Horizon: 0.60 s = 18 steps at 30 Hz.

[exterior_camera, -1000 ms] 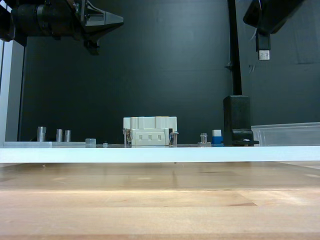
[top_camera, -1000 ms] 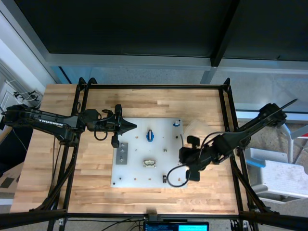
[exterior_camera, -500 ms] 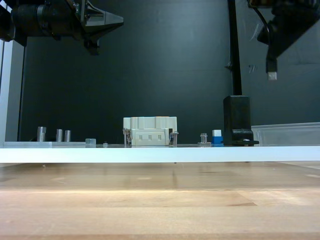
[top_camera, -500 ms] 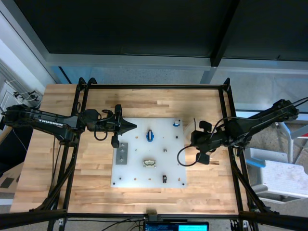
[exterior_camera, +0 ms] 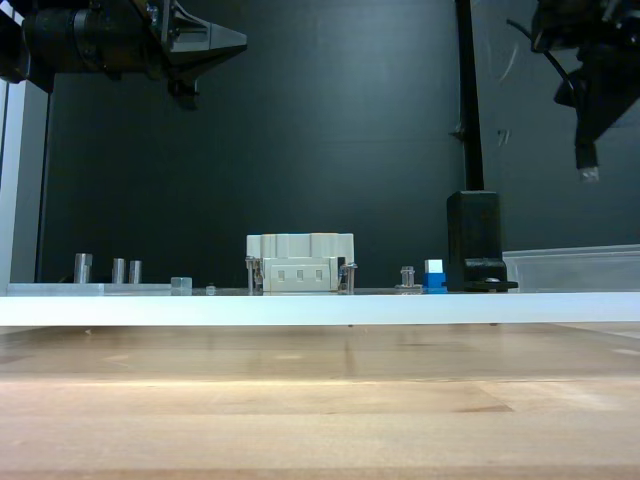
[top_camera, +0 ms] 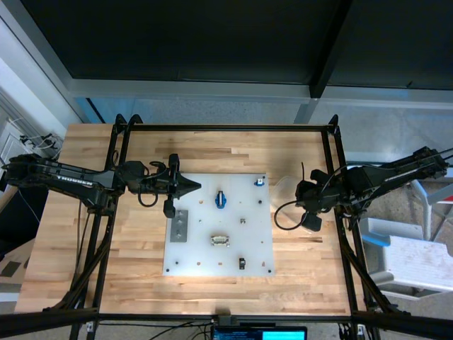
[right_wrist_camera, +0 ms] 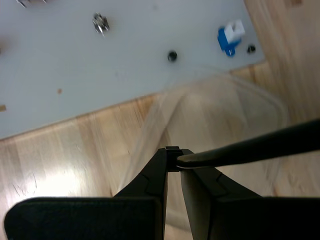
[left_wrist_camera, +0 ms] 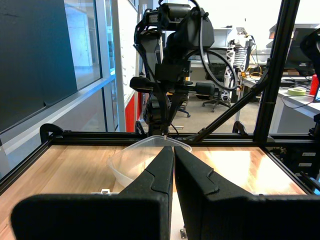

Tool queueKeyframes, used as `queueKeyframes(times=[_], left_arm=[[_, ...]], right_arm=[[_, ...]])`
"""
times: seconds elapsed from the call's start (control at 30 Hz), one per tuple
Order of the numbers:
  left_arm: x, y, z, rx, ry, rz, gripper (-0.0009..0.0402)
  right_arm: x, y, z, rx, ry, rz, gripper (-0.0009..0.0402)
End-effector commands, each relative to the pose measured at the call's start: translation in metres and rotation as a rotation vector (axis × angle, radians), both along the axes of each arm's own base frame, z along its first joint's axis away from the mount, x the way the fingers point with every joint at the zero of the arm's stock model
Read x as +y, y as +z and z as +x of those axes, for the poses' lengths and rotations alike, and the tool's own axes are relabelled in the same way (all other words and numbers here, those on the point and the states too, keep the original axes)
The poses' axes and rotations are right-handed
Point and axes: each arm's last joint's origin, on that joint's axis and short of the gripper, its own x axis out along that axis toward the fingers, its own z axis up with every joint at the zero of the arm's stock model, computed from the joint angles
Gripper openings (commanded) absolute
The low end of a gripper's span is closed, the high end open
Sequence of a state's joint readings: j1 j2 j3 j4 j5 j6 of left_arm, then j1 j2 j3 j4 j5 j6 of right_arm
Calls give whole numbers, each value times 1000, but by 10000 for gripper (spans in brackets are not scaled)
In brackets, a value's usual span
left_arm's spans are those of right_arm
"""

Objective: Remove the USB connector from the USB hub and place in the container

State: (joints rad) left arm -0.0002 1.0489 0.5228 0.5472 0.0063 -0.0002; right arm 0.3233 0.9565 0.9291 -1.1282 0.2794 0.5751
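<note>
Black, tiny and trailing a thin curved cable tail, the USB connector [exterior_camera: 587, 160] is hanging plug-down, pinched between the nearly closed fingers of the right gripper [right_wrist_camera: 173, 156]. We are carrying it high above the table. The shallow clear plastic container [right_wrist_camera: 260, 100] is lying on the wood below it, just off the two o'clock corner of the white square board [top_camera: 198, 262].

As we are judging it, the first part is done. The small black squarish USB hub [top_camera: 242, 263], at about five o'clock on the board, is standing with nothing plugged into it. What we are leaving for last is lowering the plug into the tray and opening the fingers.

The left gripper [left_wrist_camera: 173, 150] is hovering over the board's ten o'clock edge with its fingers pressed together on nothing.

Counting outward, we are seeing:
- one connector, one hub, one container and one board;
- two arms;
- one grey metal plate [top_camera: 182, 227] carrying three short posts;
- one grey-beige rectangular connector [top_camera: 219, 241];
- one blue clip [top_camera: 221, 199];
- one small blue-and-white piece [top_camera: 259, 181] at the board's one o'clock corner.
</note>
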Motion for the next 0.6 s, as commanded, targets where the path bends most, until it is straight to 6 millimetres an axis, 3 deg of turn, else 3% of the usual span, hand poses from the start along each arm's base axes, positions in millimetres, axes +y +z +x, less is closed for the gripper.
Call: queueKeyframes(times=[0.03,0.3,0.6], left_arm=[[0,0,0,0,0,0,1],[0,0,0,0,0,0,1],[0,0,0,0,0,0,1]], right_arm=[[-3,-9,-8,30,-21,41,0],[-6,-27,-18,111,-70,93,0],[-8,-33,-25,196,-84,95,0]])
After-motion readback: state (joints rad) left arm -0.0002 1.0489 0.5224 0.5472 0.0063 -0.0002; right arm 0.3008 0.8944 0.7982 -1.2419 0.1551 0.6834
